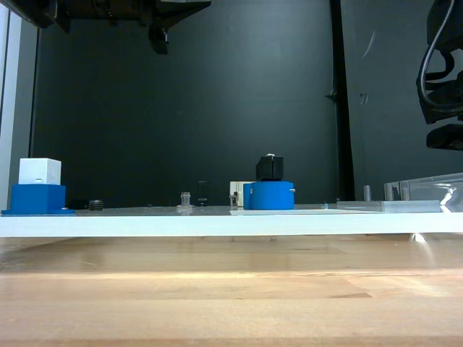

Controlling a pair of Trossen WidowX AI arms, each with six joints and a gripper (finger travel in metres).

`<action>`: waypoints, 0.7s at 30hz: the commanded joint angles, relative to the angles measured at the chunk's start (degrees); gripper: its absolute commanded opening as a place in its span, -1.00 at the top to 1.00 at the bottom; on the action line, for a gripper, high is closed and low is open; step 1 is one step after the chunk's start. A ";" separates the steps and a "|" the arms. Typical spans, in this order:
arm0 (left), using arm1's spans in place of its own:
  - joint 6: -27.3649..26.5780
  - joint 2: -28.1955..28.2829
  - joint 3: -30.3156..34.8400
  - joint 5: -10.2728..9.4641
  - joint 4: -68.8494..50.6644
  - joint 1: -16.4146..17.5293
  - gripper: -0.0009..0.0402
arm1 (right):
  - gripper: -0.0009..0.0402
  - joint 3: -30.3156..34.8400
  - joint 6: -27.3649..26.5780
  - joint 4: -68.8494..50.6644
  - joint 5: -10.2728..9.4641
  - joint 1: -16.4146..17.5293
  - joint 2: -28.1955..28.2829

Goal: Pick the 16mm cylinder and install on the taskboard

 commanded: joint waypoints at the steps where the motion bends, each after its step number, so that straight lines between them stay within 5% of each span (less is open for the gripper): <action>1: 0.00 0.00 0.00 0.02 0.02 0.00 0.96 | 0.96 1.20 0.00 -1.36 0.04 0.00 -0.33; 21: 0.00 0.00 0.00 0.00 0.02 0.00 0.96 | 0.96 10.91 -0.11 -15.65 0.02 -0.02 -3.43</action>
